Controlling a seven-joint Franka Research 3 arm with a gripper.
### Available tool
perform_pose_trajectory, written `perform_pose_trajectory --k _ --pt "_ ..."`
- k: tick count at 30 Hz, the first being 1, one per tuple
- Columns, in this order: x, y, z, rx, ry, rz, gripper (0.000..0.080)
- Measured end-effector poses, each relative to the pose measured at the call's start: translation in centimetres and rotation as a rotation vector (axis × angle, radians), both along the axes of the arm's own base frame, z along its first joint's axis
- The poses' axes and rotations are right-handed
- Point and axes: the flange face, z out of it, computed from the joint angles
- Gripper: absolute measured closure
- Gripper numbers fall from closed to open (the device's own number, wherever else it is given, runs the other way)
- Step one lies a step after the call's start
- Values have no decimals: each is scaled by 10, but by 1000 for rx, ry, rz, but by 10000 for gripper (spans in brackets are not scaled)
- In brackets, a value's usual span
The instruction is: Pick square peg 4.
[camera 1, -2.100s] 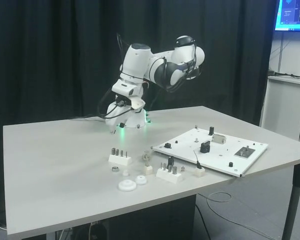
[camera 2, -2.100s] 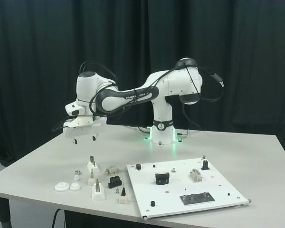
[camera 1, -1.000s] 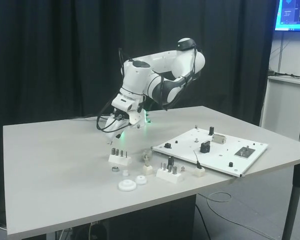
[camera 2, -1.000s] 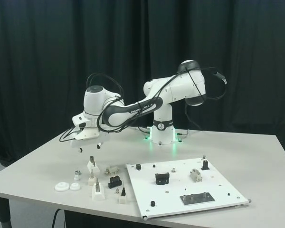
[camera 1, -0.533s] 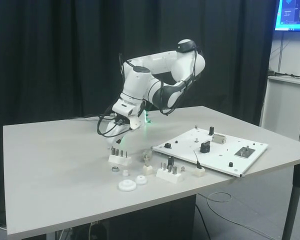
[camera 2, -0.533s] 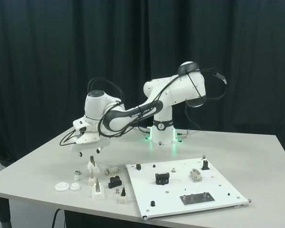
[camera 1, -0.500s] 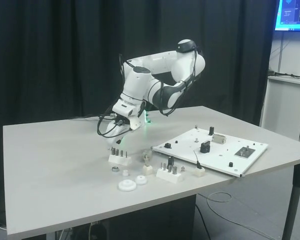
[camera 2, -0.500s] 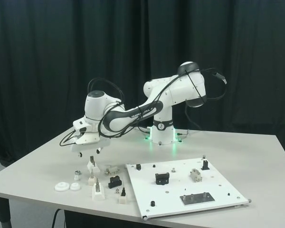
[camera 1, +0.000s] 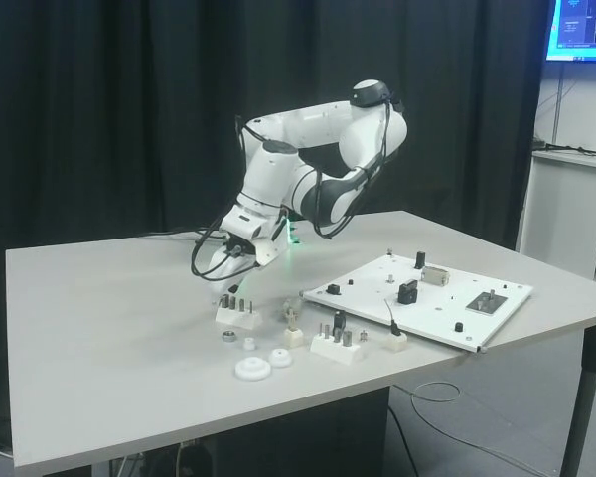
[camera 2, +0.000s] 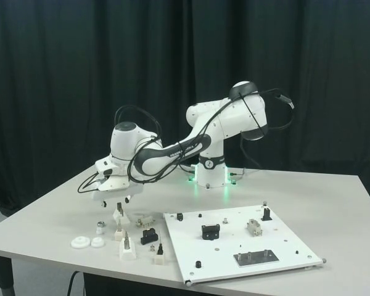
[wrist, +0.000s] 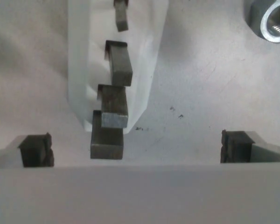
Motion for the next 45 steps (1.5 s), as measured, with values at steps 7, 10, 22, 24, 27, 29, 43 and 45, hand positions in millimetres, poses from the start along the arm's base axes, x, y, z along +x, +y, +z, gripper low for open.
perform_pose_trajectory --k 7,10,22,24,27,29,43,45 --pt "-1 0 -3 -1 -2 -2 3" --pt "-1 -1 -4 -1 -4 -3 3" --pt "-3 -4 -9 4 -13 -14 3" --pt "-3 -4 -10 6 -18 -18 3" --pt "-3 -4 -11 8 -22 -20 3" --pt "-3 -4 -11 9 -22 -18 3" --pt "-2 -4 -12 7 -13 25 502" --pt "-2 -4 -12 8 -12 27 502"
